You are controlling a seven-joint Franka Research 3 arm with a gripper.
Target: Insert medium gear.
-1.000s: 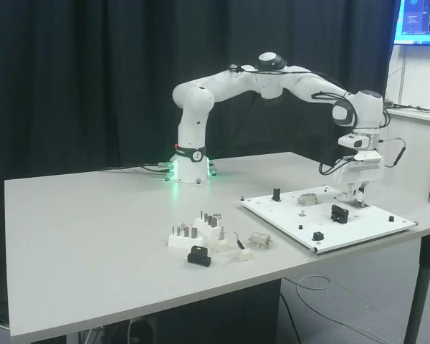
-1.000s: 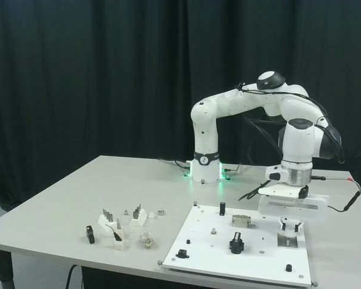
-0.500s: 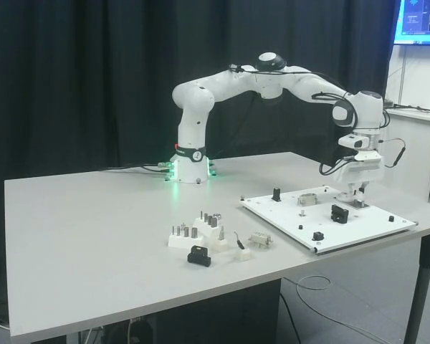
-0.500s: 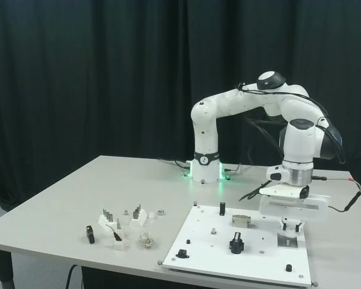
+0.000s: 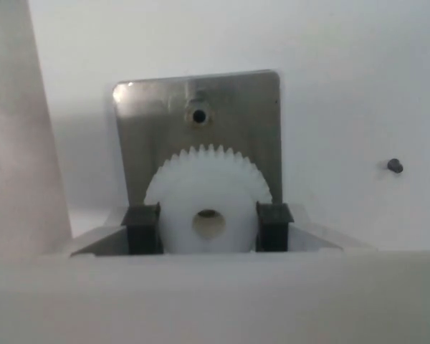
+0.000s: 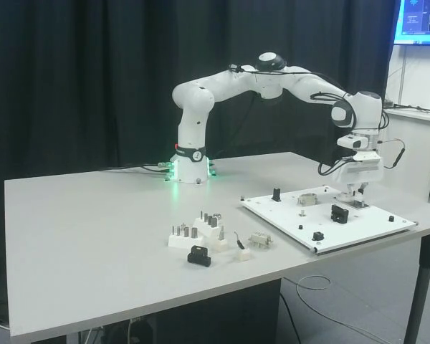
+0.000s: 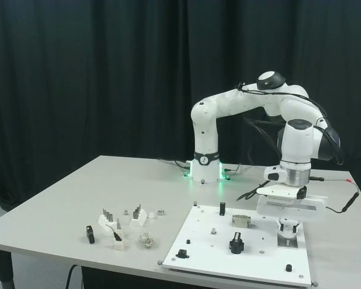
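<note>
Between the two black fingertips of the gripper [image 5: 208, 226] sits the white medium gear [image 5: 207, 202], clamped on both flanks, bore facing the wrist camera. Its teeth show along the upper arc. Directly beneath it lies a grey metal plate [image 5: 198, 125] with a small hole [image 5: 198, 116] just past the gear's rim. The plate is mounted on the white assembly board [image 7: 204, 245].

Second room view: gripper [image 7: 288, 227] hangs just above the plate at about 3 o'clock on the board, arm reaching from its base [image 7: 206, 171] at the table's far edge. The gear itself is too small to pick out in either room view.

Other items on the board, all apart from the gripper: a grey ring-like part [image 7: 241, 221] near 12 o'clock, a black upright part [image 7: 222, 209] at 11 o'clock, a black block [image 7: 236, 245] near centre, and small black pieces at 7 o'clock [image 7: 182, 253] and 5 o'clock [image 7: 288, 268].

On the grey table [image 7: 78, 205], at the board's 9 o'clock: white holders with grey pegs [image 7: 109, 217], a black part [image 7: 89, 233], and a small connector [image 7: 147, 241]. Nothing stands between gripper and plate.
</note>
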